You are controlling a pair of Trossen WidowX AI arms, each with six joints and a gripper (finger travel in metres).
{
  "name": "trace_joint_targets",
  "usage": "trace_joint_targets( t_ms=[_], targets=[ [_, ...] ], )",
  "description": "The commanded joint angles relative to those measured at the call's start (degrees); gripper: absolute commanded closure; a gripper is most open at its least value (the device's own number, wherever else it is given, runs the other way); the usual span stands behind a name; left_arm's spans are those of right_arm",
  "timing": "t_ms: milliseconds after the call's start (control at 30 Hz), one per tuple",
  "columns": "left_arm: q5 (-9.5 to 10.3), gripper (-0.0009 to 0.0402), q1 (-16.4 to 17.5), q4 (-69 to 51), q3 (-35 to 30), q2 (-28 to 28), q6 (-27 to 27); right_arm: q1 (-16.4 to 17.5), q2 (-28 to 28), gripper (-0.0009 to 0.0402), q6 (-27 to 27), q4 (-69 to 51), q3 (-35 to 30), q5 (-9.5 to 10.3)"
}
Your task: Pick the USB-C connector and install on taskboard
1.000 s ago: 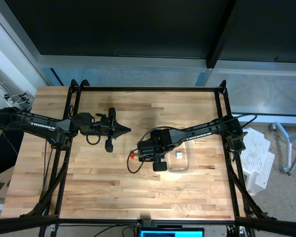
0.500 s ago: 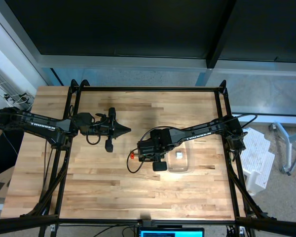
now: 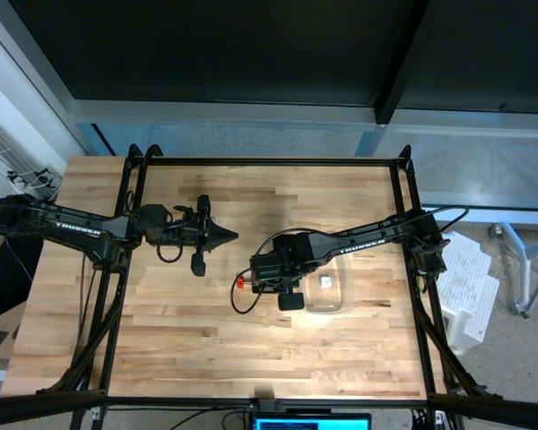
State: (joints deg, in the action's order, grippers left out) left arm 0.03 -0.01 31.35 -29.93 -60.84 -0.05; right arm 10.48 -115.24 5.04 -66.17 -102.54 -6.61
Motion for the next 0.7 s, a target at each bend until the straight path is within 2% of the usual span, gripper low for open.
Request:
trace_joint_targets(
  t_ms=[33,700],
  targets=[
    [0.0,0.0393,0.0,0.0,0.0,0.0,0.0,0.0,0.0,0.0393,0.0,0.0,0.0,-0.42],
    [0.0,0.0393,0.0,0.0,0.0,0.0,0.0,0.0,0.0,0.0393,0.0,0.2,0.4,-0.46]
  ],
)
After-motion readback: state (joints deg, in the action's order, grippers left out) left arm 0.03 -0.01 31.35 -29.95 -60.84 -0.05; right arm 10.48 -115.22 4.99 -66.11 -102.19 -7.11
